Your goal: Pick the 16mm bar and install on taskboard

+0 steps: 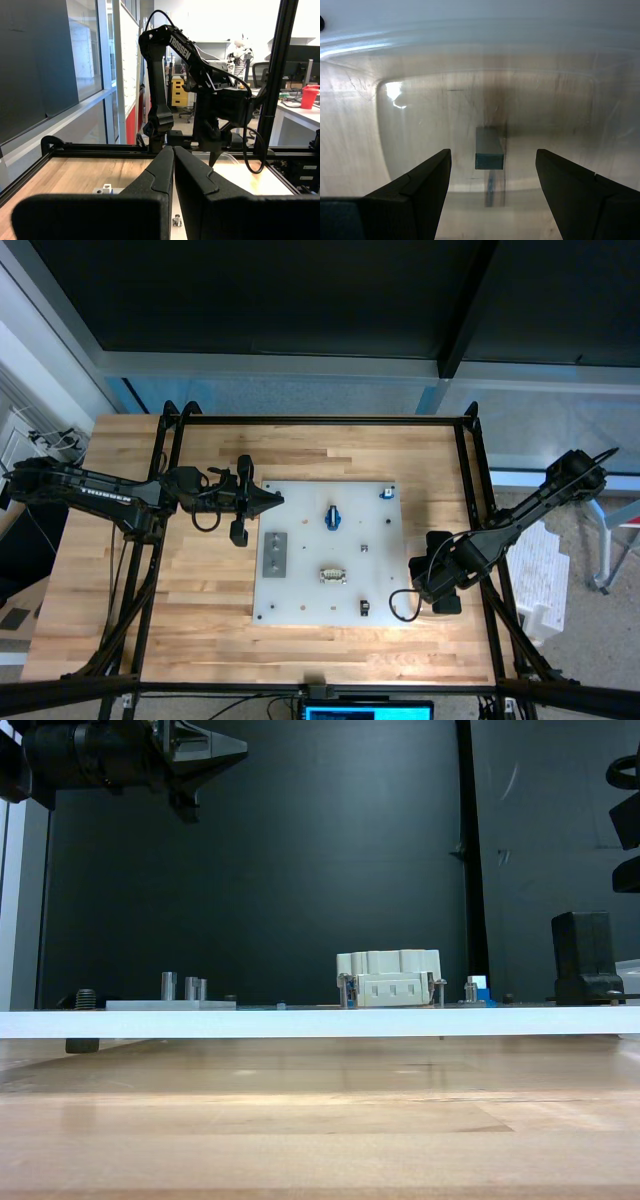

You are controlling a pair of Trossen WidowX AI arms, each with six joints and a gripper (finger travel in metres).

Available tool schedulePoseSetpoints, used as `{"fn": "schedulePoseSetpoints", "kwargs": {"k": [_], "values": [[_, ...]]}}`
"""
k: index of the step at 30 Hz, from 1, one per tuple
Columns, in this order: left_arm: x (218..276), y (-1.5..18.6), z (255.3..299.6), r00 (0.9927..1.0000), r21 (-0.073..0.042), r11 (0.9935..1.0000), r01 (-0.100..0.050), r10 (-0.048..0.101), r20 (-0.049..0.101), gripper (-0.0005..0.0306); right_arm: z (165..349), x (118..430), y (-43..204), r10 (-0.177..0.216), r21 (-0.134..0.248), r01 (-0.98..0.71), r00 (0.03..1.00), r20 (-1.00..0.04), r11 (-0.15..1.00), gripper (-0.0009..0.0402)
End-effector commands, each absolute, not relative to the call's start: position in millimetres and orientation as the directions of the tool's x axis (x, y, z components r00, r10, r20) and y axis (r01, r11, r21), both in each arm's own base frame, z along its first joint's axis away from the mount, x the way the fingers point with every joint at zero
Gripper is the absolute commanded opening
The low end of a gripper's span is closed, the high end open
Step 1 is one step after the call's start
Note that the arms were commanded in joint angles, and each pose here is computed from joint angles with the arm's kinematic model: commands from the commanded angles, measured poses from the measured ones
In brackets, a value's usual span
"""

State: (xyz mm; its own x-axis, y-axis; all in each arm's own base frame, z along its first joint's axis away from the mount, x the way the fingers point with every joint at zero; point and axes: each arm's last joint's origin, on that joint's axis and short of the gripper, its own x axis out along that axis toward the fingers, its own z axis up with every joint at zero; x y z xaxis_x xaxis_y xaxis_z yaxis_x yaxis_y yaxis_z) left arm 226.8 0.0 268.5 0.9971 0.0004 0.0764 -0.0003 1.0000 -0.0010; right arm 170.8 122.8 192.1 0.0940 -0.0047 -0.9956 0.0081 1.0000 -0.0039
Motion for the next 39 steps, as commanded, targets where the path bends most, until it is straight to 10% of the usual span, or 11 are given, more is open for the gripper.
{"fn": "schedulePoseSetpoints", "kwargs": {"k": [1, 11, 39], "values": [[226.8, 0.0, 268.6, 0.99705, -0.001, 1.00000, 0.000, 0.000, 0.077, 0.0000, 188.0, 170.0, 122.3, -0.003, -0.003, 0.000, 0.097, -0.995, 1.000, 0.0236], [226.8, 0.0, 268.6, 0.99705, -0.001, 1.00000, 0.000, 0.000, 0.077, 0.0000, 179.5, 168.6, 121.4, 0.008, 0.007, -0.002, 0.108, -0.994, 1.000, 0.0227], [226.8, 0.0, 268.6, 0.99705, -0.001, 1.00000, 0.000, 0.000, 0.077, 0.0000, 180.3, 167.7, 120.8, 0.009, 0.009, -0.002, 0.106, -0.994, 1.000, 0.0042]]}}
